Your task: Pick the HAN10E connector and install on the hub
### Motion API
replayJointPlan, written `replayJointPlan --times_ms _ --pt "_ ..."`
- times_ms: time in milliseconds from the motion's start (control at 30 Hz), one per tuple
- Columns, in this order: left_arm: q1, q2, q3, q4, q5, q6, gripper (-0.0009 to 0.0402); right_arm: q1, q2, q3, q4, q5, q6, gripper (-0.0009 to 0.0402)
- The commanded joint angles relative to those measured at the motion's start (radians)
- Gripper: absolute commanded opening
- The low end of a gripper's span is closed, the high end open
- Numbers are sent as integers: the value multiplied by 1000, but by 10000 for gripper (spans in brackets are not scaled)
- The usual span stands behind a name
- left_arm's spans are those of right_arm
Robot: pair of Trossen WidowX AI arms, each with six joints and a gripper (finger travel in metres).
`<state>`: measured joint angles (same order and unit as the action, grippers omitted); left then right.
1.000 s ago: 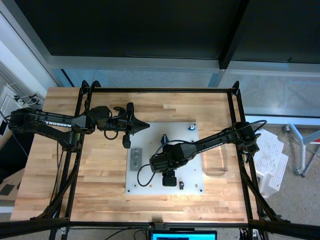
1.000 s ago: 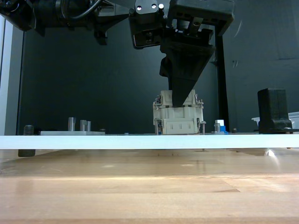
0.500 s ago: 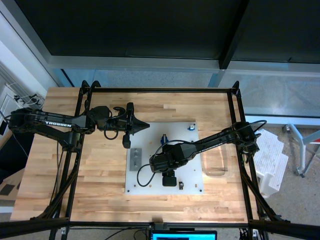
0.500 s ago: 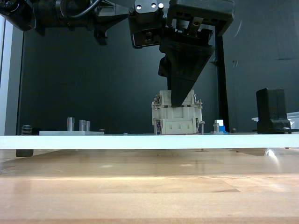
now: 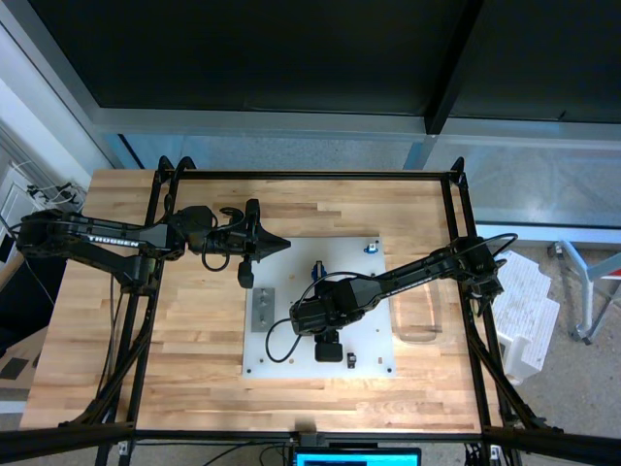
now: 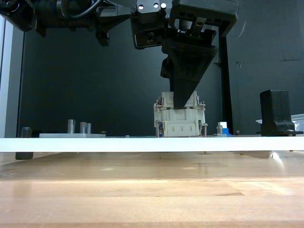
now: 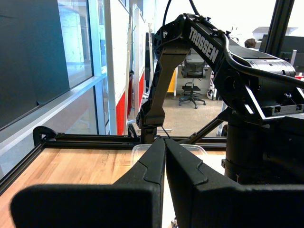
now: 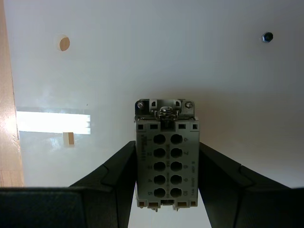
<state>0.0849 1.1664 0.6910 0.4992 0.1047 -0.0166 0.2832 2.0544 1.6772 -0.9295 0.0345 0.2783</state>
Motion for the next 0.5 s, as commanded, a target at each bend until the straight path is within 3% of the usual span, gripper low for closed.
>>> replayJointPlan --times_ms 33,400,500 --pt "0 0 0 0 0 0 0 0 -1 1 -2 0 3 90" --pt "0 0 0 0 0 0 0 -2 -6 1 1 1 1 239" --pt "0 0 0 0 0 0 0 -4 -7 2 8 24 1 275"
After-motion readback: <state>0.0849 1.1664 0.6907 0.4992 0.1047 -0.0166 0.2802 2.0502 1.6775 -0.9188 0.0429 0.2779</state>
